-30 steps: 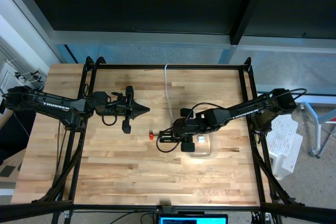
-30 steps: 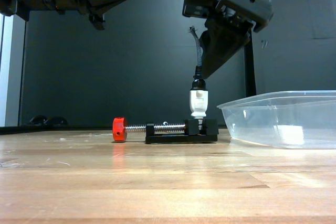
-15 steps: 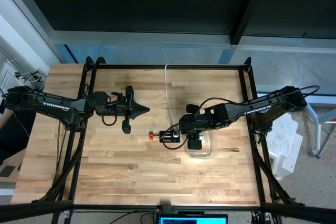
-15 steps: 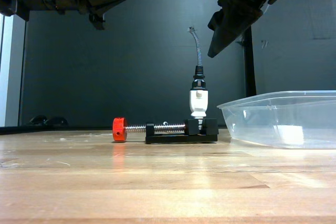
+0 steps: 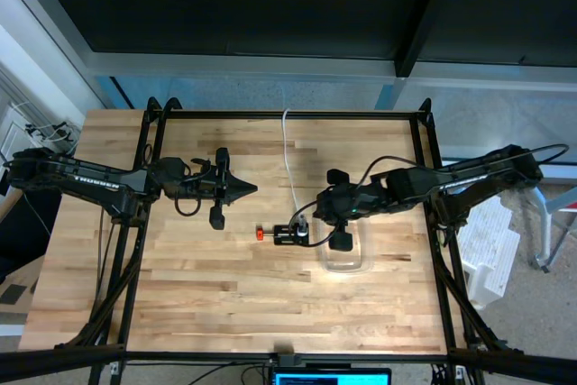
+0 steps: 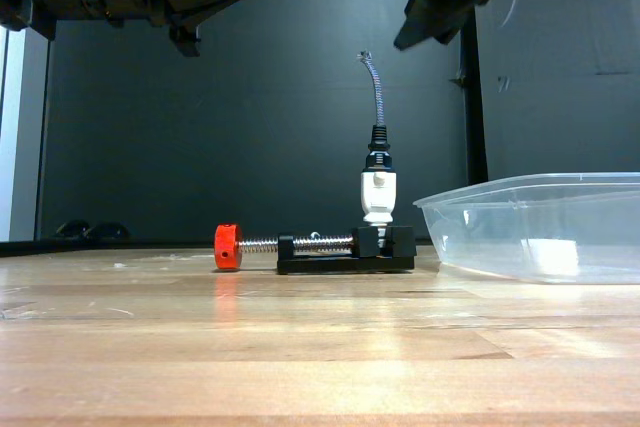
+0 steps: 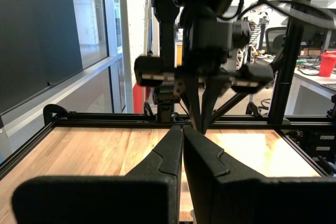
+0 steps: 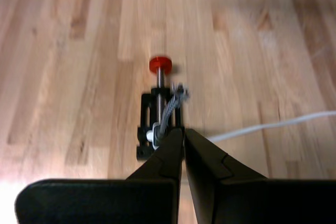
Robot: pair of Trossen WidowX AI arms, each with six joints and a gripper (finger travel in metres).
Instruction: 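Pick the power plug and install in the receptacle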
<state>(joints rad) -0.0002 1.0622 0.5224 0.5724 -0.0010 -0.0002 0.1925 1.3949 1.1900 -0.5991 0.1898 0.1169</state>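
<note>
Nearest to the front edge of the table (image 5: 180, 304) lies a clear plastic tray (image 6: 530, 232), a little to the right of the middle. Just beside it, to its left and slightly further back, the receptacle (image 6: 378, 197) rests on the wood. Its white socket stands upright in a low black body, and a threaded rod leads from this body to a red knob (image 6: 228, 246) at the left end.

The power plug (image 6: 378, 145) is seated in the top of the white socket and stands straight. A short braided lead (image 6: 374, 82) rises from it and bends a little at its free end.

Above the receptacle, and well apart from the plug, hangs the right gripper (image 6: 403, 42). It points down and to the left. In its own camera the two fingers (image 8: 170, 156) are pressed together, with nothing between them.

Further back and to the left, the left gripper (image 5: 253, 189) is high over the table and points toward the middle. Its jaws are also closed together on nothing.

Behind the receptacle, a white cable (image 5: 288, 155) runs along the wood to the far edge of the table.
</note>
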